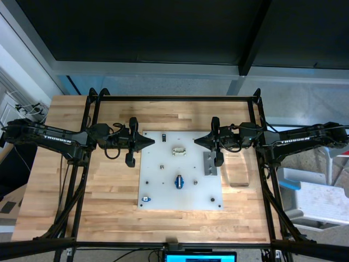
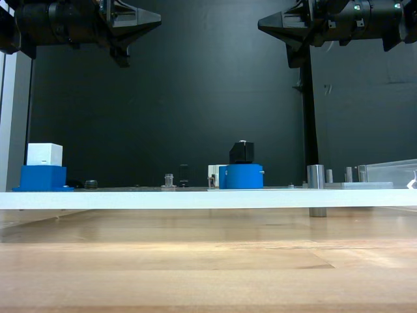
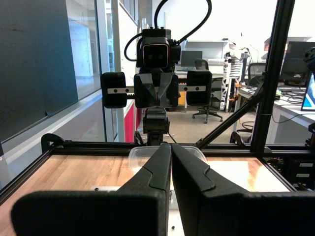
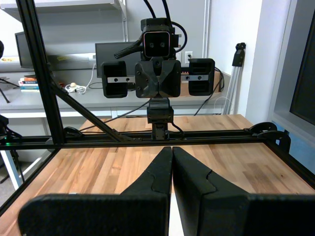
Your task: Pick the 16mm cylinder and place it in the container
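A wooden table point(image 1: 109, 185) fills the scene, ringed by a black metal frame point(image 1: 174, 99). The two black arms reach inward from its left and right edges and face each other high above the surface. The left gripper point(image 1: 152, 141) hangs over the left rear edge of the white square board point(image 1: 163, 188) with its fingers pressed together and nothing between them. The right gripper point(image 1: 196, 141) hangs over the board's right rear part, its fingers likewise closed on nothing. In the low view both grippers sit well above everything on the board. The board lies flat at the table's middle. Just beside its right edge rests the container point(image 1: 238, 186), a clear tray with a faint rounded outline, lying on the wood below the right arm. On the board's right side, under the right gripper's body, sits a rectangular grey metal block point(image 1: 209, 165). Near the board's centre stands a blue upright part point(image 1: 178, 182) with a dark top. The 16mm cylinder point(image 1: 194, 182) stands on the board just to the right of that blue part and in front of the grey block, apart from both. It is well apart from the container and touched by neither gripper.
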Robot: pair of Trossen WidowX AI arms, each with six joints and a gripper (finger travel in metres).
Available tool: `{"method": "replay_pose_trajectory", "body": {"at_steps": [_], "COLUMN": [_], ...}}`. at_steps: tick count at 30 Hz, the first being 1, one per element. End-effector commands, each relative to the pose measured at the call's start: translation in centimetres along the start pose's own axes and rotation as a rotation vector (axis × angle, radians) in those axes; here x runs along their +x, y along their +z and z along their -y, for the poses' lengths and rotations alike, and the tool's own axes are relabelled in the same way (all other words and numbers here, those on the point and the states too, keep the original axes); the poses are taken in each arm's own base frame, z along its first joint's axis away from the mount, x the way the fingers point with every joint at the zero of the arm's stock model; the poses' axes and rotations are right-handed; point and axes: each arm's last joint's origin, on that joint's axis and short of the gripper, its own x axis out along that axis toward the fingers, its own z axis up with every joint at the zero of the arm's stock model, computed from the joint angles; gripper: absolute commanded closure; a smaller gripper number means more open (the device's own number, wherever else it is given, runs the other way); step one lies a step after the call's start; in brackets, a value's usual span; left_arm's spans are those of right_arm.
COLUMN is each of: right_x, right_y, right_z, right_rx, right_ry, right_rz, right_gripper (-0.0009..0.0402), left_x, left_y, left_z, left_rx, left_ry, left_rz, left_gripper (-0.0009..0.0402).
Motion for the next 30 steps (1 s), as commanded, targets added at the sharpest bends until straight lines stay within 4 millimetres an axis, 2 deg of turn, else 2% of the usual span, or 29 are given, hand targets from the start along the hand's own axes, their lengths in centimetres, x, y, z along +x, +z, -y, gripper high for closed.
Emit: {"method": "replay_pose_trajectory", "body": {"at_steps": [1,7,14,30], "right_x": [0.0,0.0,0.3,0.8], "right_y": [0.0,0.2,1.8,5.9], "right_z": [0.0,0.0,-0.1,-0.2], "right_rx": [0.002,0.005,0.005,0.002], "right_ry": [0.001,0.001,0.002,-0.023], "right_rz": [0.001,0.004,0.031,-0.348], "right_gripper": [0.0393,0.0393,0.0393,0.0393], "left_x": [0.0,0.0,0.0,0.0], "left_y": [0.0,0.0,0.0,0.0], "left_z": [0.0,0.0,0.0,0.0], "left_rx": [0.000,0.000,0.000,0.000], "left_ry": [0.000,0.000,0.000,0.000], "left_rz": [0.000,0.000,0.000,0.000], "left_gripper": [0.0393,0.0393,0.0393,0.0393]}}
